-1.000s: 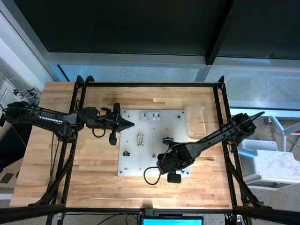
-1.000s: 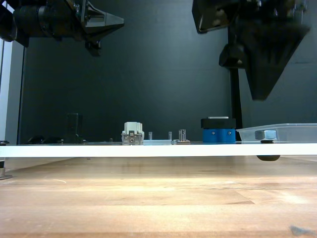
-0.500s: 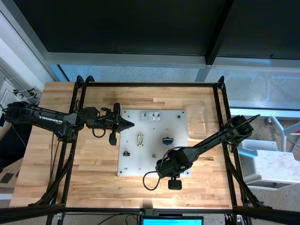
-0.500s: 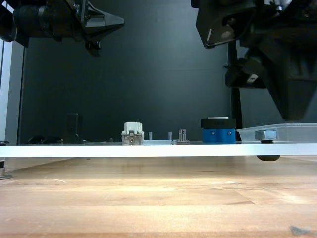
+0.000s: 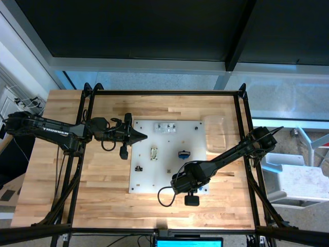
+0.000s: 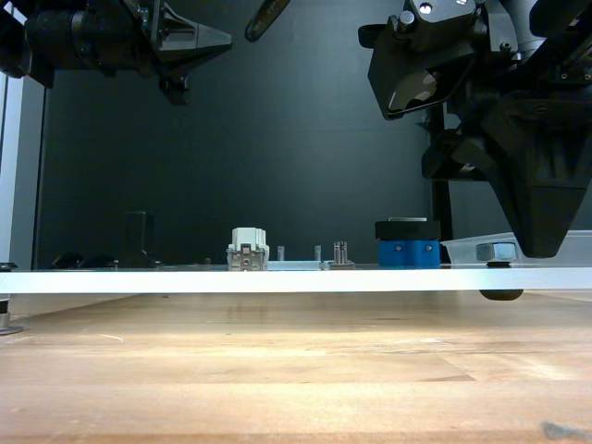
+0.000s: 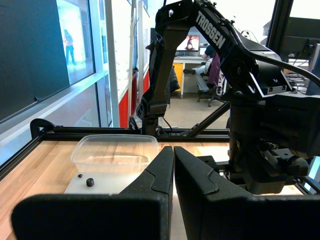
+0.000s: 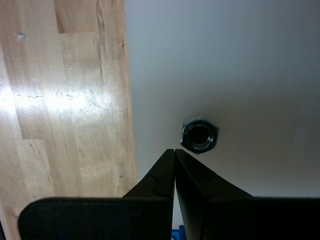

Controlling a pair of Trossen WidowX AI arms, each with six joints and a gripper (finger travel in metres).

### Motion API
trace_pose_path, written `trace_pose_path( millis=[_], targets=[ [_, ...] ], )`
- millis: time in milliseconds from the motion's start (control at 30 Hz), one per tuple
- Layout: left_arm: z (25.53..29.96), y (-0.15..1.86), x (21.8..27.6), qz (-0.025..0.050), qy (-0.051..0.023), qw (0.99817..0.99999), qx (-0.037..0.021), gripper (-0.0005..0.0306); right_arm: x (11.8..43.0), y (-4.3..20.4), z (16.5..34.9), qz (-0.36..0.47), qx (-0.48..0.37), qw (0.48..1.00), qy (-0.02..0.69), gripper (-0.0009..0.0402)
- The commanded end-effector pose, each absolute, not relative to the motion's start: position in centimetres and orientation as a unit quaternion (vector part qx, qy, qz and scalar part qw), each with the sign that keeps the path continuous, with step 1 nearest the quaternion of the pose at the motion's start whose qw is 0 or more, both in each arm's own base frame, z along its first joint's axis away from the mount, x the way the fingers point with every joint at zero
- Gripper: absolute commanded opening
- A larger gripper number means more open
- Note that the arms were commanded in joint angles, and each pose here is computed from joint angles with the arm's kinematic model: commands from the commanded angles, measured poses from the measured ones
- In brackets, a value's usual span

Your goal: Unfasten the M12 fastener and place in the container

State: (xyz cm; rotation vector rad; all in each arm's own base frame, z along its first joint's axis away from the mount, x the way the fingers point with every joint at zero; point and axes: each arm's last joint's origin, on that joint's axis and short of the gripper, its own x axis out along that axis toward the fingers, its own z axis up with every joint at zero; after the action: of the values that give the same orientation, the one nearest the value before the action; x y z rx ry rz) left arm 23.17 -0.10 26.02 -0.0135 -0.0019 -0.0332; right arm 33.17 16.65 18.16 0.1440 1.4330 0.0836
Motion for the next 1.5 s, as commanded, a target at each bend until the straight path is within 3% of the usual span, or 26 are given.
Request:
trace_pose_path(
  millis=[33,433,633,900,1267,1500],
  targets=[
    [26.02,-0.09,23.17,-0.0166,-0.0011,0.99984,-0.0066,0.0000,33.2,16.6,18.2,0.032,0.061,0.756,0.651,0.0000],
    [26.02,-0.10,23.17,-0.0168,-0.0009,0.99984,-0.0066,0.0000,33.3,16.5,18.2,0.019,0.051,0.760,0.647,0.0000],
    [26.02,-0.09,23.17,-0.0166,-0.0009,0.99984,-0.0066,0.0000,32.8,15.5,18.8,-0.091,0.000,0.776,0.624,0.0000],
    [26.02,-0.10,23.17,-0.0168,-0.0011,0.99984,-0.0066,0.0000,32.6,15.6,19.4,-0.078,0.010,0.775,0.627,0.0000],
    [26.02,-0.10,23.17,-0.0168,-0.0009,0.99984,-0.0066,0.0000,33.0,17.1,21.8,0.062,0.119,0.744,0.655,0.0000],
    [26.02,-0.10,23.17,-0.0168,-0.0009,0.99984,-0.0066,0.0000,33.3,17.2,20.6,0.050,0.110,0.749,0.652,0.0000]
  ],
)
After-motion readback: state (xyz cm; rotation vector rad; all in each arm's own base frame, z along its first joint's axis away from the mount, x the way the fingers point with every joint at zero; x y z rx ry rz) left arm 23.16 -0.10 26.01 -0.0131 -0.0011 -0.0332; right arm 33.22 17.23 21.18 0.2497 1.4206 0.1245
